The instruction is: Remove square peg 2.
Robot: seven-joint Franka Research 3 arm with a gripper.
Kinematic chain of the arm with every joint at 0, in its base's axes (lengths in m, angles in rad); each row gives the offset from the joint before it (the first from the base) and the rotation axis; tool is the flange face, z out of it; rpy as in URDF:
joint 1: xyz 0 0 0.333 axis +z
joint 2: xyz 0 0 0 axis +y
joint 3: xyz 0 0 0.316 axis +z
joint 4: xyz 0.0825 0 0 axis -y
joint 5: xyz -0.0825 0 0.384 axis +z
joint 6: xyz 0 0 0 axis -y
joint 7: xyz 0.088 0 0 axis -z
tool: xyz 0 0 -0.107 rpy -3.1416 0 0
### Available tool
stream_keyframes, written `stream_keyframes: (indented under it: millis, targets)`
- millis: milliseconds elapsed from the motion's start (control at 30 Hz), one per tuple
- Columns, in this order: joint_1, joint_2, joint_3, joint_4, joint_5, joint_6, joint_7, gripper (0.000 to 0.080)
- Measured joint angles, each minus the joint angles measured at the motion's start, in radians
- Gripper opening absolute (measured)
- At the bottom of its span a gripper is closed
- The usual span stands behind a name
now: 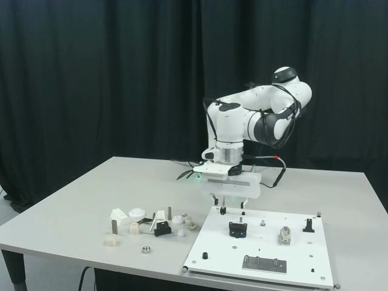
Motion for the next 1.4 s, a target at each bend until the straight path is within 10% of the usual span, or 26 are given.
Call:
stream_keyframes:
  millis: [567,1400]
  targets:
    - [0.01,-0.003,0.093,0.002,0.047,0.075,-0.006,0.08]
    - [0.024,-0.004,0.13,0.002,0.061,0.082,0.012,0.08]
